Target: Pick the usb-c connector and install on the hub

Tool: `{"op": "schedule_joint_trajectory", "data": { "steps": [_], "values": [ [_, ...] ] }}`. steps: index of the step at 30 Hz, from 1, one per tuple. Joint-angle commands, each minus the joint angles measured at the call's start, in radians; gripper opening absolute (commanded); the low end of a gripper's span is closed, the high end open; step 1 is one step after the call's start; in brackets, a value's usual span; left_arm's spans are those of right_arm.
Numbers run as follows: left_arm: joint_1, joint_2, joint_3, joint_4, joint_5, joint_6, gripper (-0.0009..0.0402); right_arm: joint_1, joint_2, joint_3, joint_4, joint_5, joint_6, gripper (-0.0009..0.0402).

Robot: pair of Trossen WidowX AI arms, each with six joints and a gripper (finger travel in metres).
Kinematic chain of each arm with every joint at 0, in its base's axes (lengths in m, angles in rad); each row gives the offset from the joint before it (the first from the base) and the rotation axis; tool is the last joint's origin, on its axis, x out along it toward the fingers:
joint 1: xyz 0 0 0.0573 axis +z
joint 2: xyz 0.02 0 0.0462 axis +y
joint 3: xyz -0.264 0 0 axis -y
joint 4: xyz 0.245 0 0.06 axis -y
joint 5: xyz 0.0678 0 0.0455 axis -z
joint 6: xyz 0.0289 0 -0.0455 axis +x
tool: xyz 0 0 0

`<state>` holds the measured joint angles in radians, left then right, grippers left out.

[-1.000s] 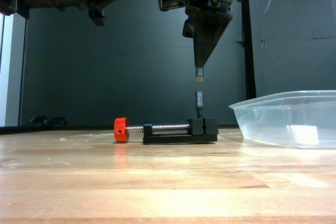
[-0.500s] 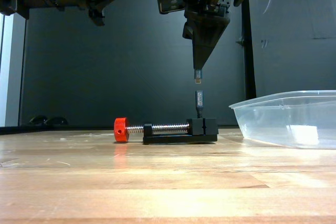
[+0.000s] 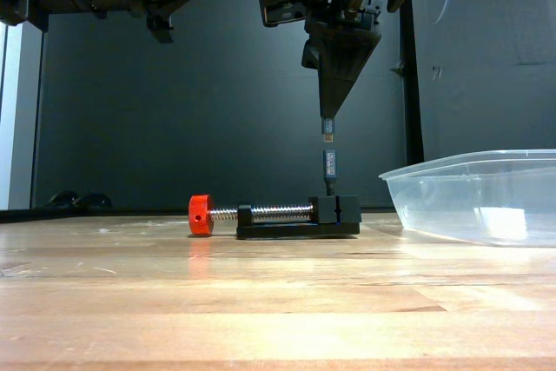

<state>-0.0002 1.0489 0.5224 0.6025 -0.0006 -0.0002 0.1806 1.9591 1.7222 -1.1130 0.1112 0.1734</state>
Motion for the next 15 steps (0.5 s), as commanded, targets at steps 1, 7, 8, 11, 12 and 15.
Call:
{"op": "schedule_joint_trajectory", "data": {
  "steps": [1, 7, 8, 11, 12, 15],
  "values": [
    [0.0, 0.0, 0.0, 0.0, 0.0, 0.0, 0.0, 0.0, 0.0, 0.0, 0.0, 0.0, -0.001, 0.0],
    [0.0, 0.0, 0.0, 0.0, 0.0, 0.0, 0.0, -0.002, 0.0, -0.019, 0.019, 0.0, 0.001, 0.0],
    [0.0, 0.0, 0.0, 0.0, 0.0, 0.0, 0.0, -0.002, 0.0, -0.021, 0.022, 0.0, 0.001, 0.0],
    [0.0, 0.0, 0.0, 0.0, 0.0, 0.0, 0.0, -0.003, 0.0, -0.026, 0.026, 0.0, 0.002, 0.0],
    [0.0, 0.0, 0.0, 0.0, 0.0, 0.0, 0.0, -0.003, 0.0, -0.027, 0.026, 0.0, 0.002, 0.0],
    [0.0, 0.0, 0.0, 0.0, 0.0, 0.0, 0.0, -0.004, 0.0, -0.028, 0.026, 0.0, 0.005, 0.0]
  ]
}}
